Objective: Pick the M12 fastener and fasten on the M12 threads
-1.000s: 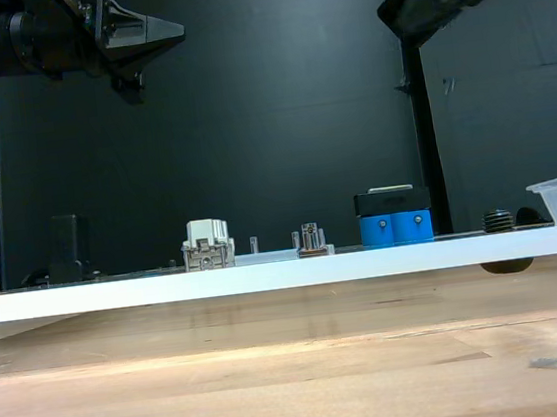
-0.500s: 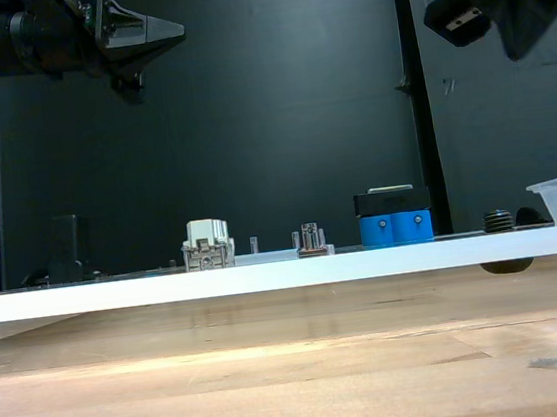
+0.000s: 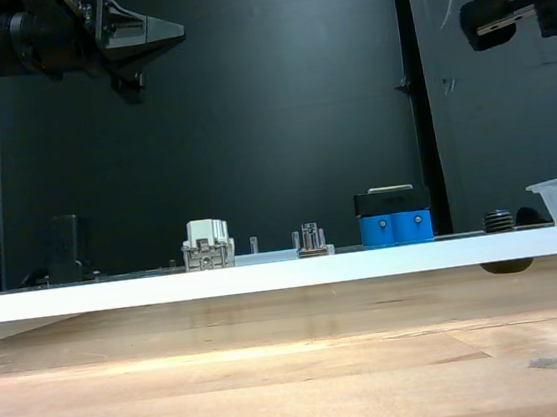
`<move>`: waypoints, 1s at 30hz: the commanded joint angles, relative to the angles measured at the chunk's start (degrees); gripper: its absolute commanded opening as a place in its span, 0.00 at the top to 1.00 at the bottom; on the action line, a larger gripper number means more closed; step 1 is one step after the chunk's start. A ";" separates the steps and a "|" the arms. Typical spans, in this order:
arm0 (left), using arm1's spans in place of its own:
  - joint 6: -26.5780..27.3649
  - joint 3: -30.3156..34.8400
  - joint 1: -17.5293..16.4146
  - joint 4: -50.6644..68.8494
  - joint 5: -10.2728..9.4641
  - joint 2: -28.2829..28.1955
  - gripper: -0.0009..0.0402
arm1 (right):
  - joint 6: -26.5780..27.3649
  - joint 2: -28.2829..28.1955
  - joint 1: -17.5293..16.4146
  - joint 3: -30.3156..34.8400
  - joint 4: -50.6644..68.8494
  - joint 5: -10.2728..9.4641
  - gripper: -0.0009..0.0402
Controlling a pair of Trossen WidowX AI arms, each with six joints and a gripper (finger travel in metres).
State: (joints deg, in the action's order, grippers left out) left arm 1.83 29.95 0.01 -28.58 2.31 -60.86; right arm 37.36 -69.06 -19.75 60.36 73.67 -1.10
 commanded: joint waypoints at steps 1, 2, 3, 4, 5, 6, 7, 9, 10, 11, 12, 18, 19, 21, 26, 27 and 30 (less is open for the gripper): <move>-0.02 0.00 0.00 0.02 0.00 0.00 0.98 | 5.79 -0.90 -2.97 -0.02 -0.07 0.07 0.98; -0.02 0.00 -0.02 0.00 0.00 0.00 0.98 | 6.91 -1.29 -3.87 -0.02 -0.15 0.04 0.98; -0.02 0.00 0.00 0.00 0.00 0.00 0.98 | 7.15 -1.84 -4.70 -0.02 -0.33 0.15 0.98; -0.02 0.00 0.00 0.00 0.00 0.00 0.98 | 7.13 -2.34 -5.38 -0.02 -0.35 0.20 0.98; -0.02 0.00 -0.02 0.00 0.00 0.00 0.98 | 7.13 -3.08 -6.01 -0.02 -0.39 0.20 0.98; -0.02 0.00 -0.02 0.00 0.00 0.00 0.98 | 7.26 -3.76 -6.64 -0.02 -0.39 0.42 0.97; -0.02 0.00 0.00 0.00 0.00 0.00 0.98 | 7.45 -4.55 -7.30 -0.04 -0.46 0.79 0.96; -0.02 0.00 -0.02 0.00 0.00 0.00 0.98 | 8.24 -6.05 -8.87 -0.04 -0.74 2.21 0.94; -0.02 0.00 0.00 0.00 0.00 0.00 0.98 | 8.37 -6.78 -9.70 -0.04 -1.09 2.95 0.92; -0.02 0.00 0.00 0.00 0.00 0.00 0.98 | 8.44 -7.48 -10.36 -0.04 -1.57 3.19 0.91; -0.02 0.00 -0.02 0.00 0.00 0.00 0.98 | 8.50 -8.00 -10.73 -0.04 -2.14 3.13 0.89; -0.02 0.00 0.00 0.00 0.00 0.00 0.98 | 8.61 -11.08 -11.67 -0.09 -5.57 3.10 0.77; -0.02 0.00 0.00 0.00 0.00 0.00 0.98 | 8.63 -11.41 -11.82 -0.15 -6.12 3.15 0.75; -0.02 0.00 -0.02 0.00 0.00 0.00 0.98 | 9.99 -12.15 -11.98 -0.37 -6.88 3.08 0.72; -0.02 0.00 0.00 0.02 0.00 0.00 0.98 | 11.19 -12.98 -12.15 -2.32 -10.03 3.04 0.66; -0.02 0.00 0.00 0.02 0.00 0.00 0.98 | 11.19 -13.07 -12.17 -2.95 -10.97 3.06 0.65; -0.02 0.00 0.00 0.00 0.00 0.00 0.98 | 11.65 -13.73 -12.24 -4.57 -12.50 3.06 0.63</move>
